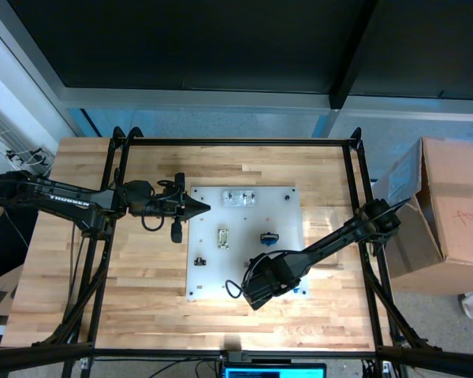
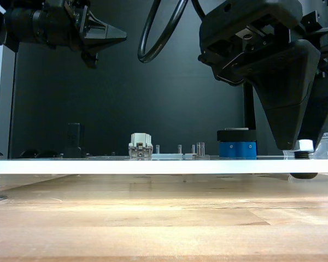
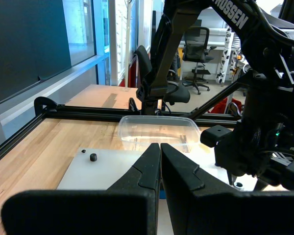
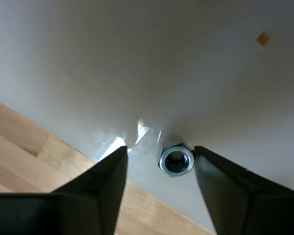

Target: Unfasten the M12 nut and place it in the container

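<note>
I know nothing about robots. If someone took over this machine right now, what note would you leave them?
Left gripper: shut, holding nothing, hovering above the white board's left edge.
Right gripper: open, low at the board's near right edge, straddling the nut.
Nut: on its stud, not gripped.
Container: beside the board's right edge.
Done: nut not yet off.
Left: grip, unscrew, carry to container.

A wooden table [image 1: 134,291] fills the middle of the high view, ringed by a black frame [image 1: 236,142]. A cardboard box [image 1: 445,209] stands at the frame's right edge, off the table. In the low view, a grey connector [image 2: 140,147] stands at centre, with a blue cylinder [image 2: 238,149] right of it.
</note>
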You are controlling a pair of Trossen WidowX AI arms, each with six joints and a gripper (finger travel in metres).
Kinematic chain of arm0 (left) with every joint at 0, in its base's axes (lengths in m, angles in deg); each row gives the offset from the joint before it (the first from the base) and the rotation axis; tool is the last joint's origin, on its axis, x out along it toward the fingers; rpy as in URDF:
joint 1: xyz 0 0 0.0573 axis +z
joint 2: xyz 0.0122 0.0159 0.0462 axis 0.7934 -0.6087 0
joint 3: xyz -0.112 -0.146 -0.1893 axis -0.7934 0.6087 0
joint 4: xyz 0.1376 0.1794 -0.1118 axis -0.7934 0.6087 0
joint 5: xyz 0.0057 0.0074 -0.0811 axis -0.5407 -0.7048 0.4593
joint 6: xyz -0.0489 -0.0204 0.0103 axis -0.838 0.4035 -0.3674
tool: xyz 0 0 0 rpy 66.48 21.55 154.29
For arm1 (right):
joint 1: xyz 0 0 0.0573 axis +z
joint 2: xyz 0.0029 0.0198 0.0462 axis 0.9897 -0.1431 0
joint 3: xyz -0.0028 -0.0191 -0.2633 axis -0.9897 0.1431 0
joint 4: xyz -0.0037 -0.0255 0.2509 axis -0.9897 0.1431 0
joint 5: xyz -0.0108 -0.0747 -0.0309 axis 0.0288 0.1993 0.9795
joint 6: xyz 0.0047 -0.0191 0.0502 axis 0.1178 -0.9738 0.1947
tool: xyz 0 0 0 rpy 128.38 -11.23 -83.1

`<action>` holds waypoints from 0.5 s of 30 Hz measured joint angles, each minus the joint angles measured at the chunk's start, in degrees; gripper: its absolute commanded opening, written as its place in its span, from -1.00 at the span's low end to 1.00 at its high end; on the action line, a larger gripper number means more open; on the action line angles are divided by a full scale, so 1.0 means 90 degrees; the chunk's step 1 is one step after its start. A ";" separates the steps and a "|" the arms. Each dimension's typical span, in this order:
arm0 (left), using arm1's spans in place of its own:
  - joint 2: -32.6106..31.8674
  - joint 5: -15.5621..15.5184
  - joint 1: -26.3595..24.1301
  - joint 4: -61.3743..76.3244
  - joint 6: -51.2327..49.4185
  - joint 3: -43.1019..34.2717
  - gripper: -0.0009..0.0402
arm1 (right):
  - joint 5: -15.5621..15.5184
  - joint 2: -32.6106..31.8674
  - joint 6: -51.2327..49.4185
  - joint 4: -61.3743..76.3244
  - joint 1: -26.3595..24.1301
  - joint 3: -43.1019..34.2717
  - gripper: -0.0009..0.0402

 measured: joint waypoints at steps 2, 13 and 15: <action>0.0000 0.0000 0.0000 0.0002 0.0002 -0.0002 -0.96 | 0.0002 0.0000 0.0002 0.0056 -0.0002 0.0000 -0.46; 0.0000 0.0000 0.0000 0.0002 0.0002 -0.0002 -0.96 | 0.0015 0.0000 -0.0996 0.0083 -0.0002 0.0000 -0.92; 0.0000 0.0000 0.0000 0.0002 0.0002 0.0000 -0.96 | -0.0015 0.0000 -0.1610 0.0070 -0.0002 0.0000 -0.90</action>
